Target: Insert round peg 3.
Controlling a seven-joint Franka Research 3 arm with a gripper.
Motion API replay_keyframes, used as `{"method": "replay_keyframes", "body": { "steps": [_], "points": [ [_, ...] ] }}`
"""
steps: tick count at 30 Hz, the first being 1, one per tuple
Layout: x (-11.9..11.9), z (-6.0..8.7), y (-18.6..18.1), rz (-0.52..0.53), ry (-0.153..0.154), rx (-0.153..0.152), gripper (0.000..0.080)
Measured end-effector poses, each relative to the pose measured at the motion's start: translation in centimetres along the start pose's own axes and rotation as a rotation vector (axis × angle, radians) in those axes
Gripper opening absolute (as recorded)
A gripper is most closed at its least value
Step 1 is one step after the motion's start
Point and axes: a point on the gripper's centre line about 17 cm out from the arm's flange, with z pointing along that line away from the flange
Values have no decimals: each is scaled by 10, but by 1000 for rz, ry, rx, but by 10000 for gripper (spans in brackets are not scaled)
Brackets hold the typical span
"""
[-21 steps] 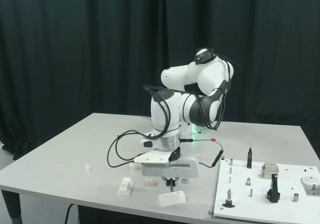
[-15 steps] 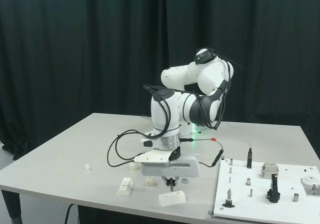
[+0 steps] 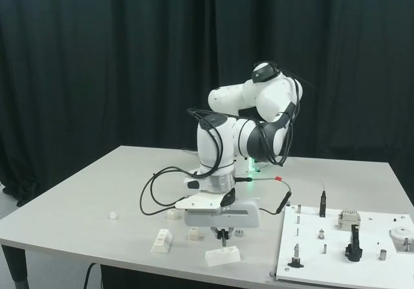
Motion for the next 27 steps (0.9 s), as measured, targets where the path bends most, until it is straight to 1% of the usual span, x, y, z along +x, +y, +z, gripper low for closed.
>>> {"method": "replay_keyframes", "body": {
  "steps": [15, 21, 27],
  "points": [
    [0, -5, -19, -19, -8, 2, 113],
    [1, -9, -34, -22, -11, 7, 113],
    [-1, -16, -54, -30, -21, 18, 113]
  ]
}}
